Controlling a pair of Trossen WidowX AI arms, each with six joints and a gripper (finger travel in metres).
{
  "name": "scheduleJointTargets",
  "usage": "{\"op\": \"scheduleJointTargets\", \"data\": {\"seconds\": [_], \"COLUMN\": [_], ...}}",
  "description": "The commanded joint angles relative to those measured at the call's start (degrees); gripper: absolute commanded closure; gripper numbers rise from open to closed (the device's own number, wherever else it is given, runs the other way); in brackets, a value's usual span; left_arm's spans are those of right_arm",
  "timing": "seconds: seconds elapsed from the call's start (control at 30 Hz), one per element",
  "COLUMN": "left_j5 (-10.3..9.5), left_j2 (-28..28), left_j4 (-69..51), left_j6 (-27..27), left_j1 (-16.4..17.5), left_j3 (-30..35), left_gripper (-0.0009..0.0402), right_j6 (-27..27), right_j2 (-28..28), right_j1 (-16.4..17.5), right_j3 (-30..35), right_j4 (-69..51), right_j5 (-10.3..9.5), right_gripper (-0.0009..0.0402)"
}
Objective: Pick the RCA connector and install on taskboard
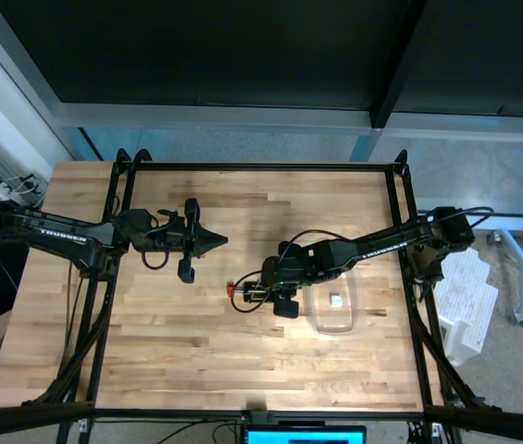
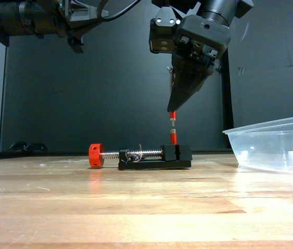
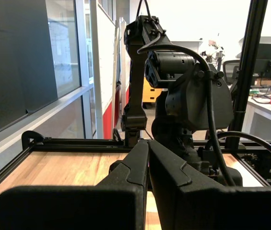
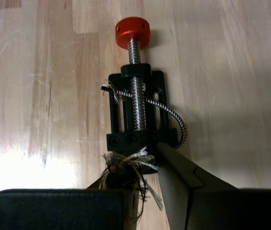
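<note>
The taskboard [image 2: 156,156] is a small black block on the wooden table, with a red knob [image 2: 96,155], a silvery threaded rod and a red socket at its right end. My right gripper [image 2: 172,109] points straight down above that end, shut on the RCA connector [image 2: 172,121], a tiny red-and-metal piece hanging just above the socket without touching it. In the right wrist view the taskboard [image 4: 135,72] lies ahead of the fingertips [image 4: 173,172], and a frayed braided wire hides the connector. My left gripper [image 1: 213,240] hovers shut and empty over the table's left half.
A clear plastic tray [image 1: 346,322] sits just right of the taskboard and holds a small white square bit [image 1: 335,300]. A black frame [image 1: 261,167] borders the table. The right arm [image 3: 183,91] fills much of the left wrist view.
</note>
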Motion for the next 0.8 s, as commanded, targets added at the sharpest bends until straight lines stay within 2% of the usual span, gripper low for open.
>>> {"op": "scheduleJointTargets", "data": {"seconds": [0.03, 0.8], "left_j5": [0.00, 0.00], "left_j2": [0.0, 0.0], "left_j4": [0.0, 0.0], "left_j6": [0.0, 0.0], "left_j1": [0.0, 0.0], "left_j3": [0.0, 0.0], "left_gripper": [0.0393, 0.0393], "right_j6": [0.0, 0.2], "right_j2": [0.2, 0.2], "right_j1": [0.1, 0.1], "right_j3": [-0.1, -1.3], "right_j4": [0.2, 1.2], "right_j5": [0.04, 0.04], "right_gripper": [0.0393, 0.0393]}}
